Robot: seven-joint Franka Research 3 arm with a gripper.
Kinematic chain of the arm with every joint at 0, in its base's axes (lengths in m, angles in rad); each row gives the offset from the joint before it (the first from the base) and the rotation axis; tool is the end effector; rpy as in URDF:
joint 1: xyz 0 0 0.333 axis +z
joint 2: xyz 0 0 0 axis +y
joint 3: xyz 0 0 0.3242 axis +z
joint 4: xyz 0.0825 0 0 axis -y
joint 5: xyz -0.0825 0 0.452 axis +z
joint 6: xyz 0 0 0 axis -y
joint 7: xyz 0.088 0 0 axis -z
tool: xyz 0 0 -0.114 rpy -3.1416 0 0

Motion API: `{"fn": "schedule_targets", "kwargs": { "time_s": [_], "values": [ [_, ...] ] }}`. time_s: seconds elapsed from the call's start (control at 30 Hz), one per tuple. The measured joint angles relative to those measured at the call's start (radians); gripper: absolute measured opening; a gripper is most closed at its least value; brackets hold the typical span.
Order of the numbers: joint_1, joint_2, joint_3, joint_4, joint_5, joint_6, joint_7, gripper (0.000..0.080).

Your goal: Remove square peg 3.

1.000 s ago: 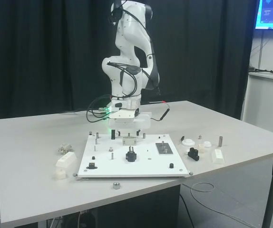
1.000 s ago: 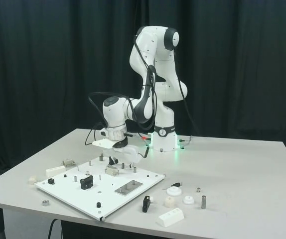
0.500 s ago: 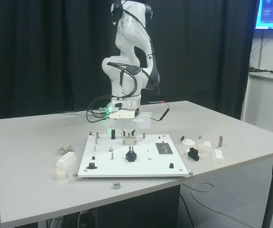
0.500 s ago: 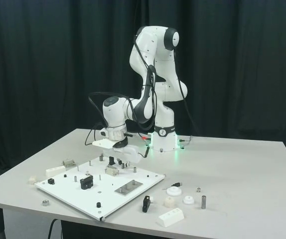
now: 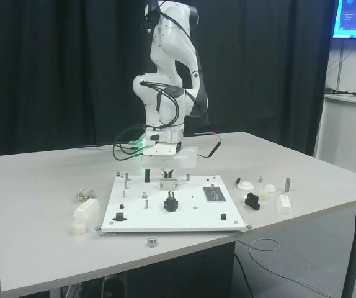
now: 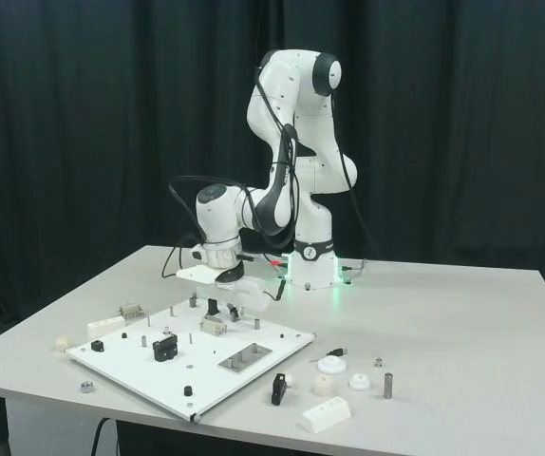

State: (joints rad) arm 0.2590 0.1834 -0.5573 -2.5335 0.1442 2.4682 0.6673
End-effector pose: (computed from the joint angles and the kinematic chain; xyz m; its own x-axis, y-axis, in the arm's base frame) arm 0.4396 -0.1507 0.1402 0.4462 -0.8830 -0.1456 -0.8709 -0.4659 0.1567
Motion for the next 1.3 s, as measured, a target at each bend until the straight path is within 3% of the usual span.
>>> {"fn": "schedule_targets", "kwargs": {
  "time_s": [1.3],
  "values": [
    [0.0,0.0,-0.001,0.007,-0.008,-0.017,-0.008,0.0075]
  ]
}}
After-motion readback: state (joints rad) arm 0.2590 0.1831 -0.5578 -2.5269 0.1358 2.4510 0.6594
